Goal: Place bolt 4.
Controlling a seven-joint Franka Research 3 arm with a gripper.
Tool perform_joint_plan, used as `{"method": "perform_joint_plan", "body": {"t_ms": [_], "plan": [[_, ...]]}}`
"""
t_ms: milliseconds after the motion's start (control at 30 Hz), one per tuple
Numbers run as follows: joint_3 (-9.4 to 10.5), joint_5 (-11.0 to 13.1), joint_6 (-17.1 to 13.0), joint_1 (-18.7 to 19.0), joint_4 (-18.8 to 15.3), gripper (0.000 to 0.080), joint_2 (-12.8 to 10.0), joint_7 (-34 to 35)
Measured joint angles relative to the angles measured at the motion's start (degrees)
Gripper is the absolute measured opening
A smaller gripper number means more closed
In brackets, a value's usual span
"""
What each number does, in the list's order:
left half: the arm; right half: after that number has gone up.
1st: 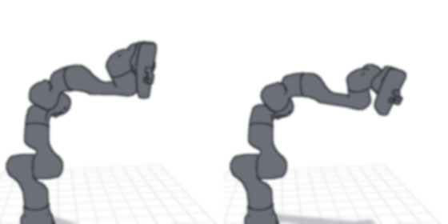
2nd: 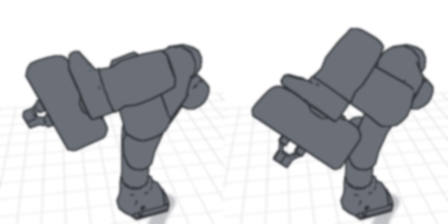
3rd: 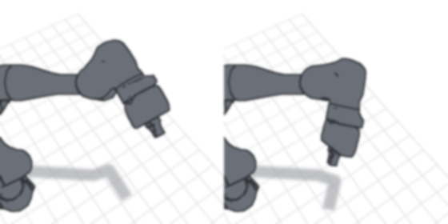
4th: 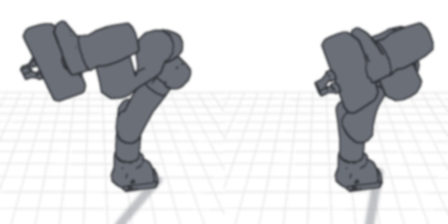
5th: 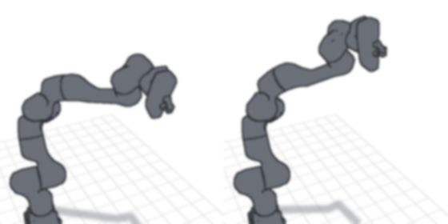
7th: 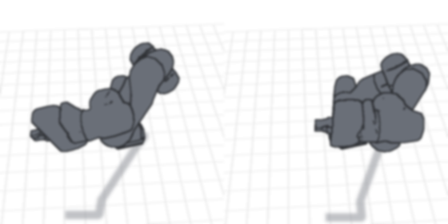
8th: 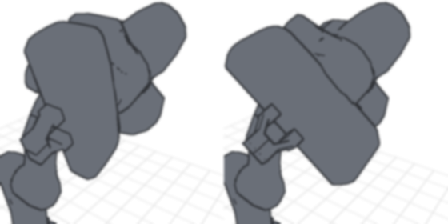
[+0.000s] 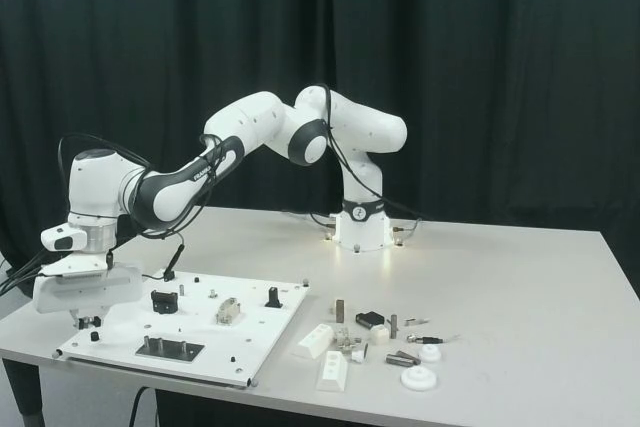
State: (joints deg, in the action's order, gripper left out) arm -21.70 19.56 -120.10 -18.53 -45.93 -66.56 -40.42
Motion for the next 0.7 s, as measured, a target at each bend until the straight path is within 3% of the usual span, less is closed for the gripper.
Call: {"method": "perform_joint_plan", "body": {"t_ms": [700], "plan": [[-0.25, 0.1, 0.4, 0.0, 0.0, 0.0224, 0.0, 0.8]]}}
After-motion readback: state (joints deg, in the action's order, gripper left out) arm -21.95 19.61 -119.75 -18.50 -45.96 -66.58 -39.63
